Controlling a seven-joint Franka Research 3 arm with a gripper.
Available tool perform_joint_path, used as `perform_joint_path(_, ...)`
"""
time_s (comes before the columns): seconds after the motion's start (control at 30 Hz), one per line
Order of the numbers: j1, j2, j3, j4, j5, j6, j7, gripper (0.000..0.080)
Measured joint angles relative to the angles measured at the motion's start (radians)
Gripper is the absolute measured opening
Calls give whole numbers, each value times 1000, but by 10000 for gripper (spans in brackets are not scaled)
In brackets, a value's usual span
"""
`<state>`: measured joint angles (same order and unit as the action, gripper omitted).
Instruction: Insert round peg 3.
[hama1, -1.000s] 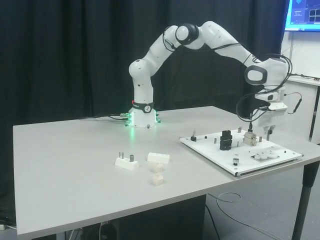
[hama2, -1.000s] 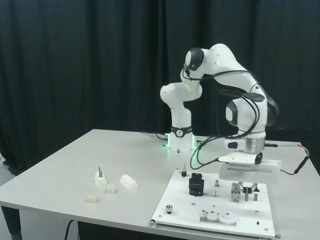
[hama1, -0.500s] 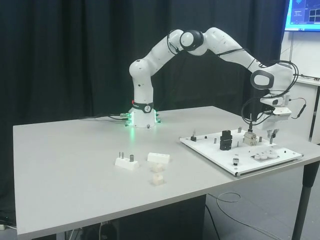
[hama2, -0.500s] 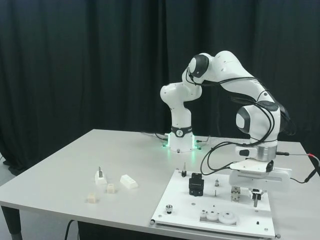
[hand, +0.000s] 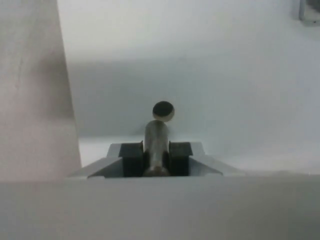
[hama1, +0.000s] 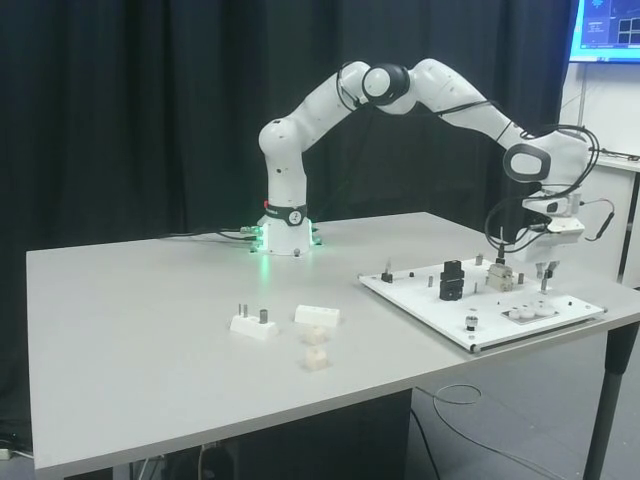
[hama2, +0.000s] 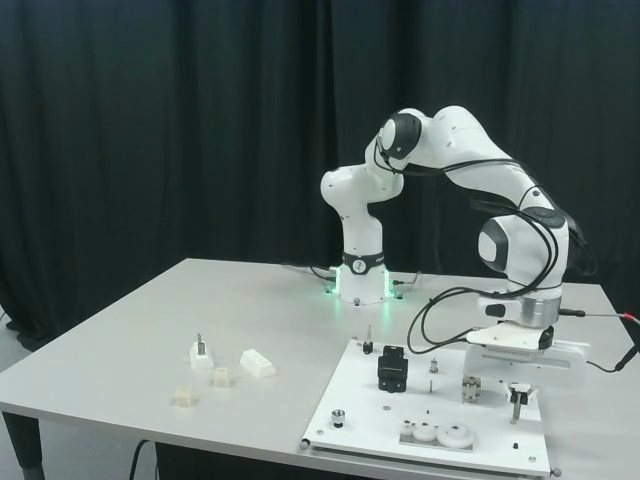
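Note:
My gripper (hand: 156, 159) is shut on a slim grey round peg (hand: 156, 140), held upright between the black pads. In the wrist view the peg's lower end points at a small dark round hole (hand: 163, 109) in the white board (hand: 225, 75). I cannot tell whether the tip touches the hole. In the second room view the gripper (hama2: 517, 391) hangs low over the board's right part, and the peg (hama2: 516, 406) reaches almost down to the board (hama2: 370, 425). The first room view shows the gripper (hama1: 545, 268) and the peg (hama1: 543, 281) at the board's far right.
On the board stand a black block (hama2: 392, 369), a small fixture (hama2: 470, 388), white gears (hama2: 438, 434) and short pins. On the grey table (hama2: 150, 330) to the left lie a white peg holder (hama2: 201, 355) and white blocks (hama2: 258, 363). The arm's base (hama2: 362, 285) glows green.
The arm has swung toward the board's right edge and come down, carrying the peg from above the small fixture to just over the board.

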<state>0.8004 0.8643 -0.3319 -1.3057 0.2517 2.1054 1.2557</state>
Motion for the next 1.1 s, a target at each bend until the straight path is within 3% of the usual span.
perform_joint_path(1.1,-2,25,-8,28,-1,0,14,103)
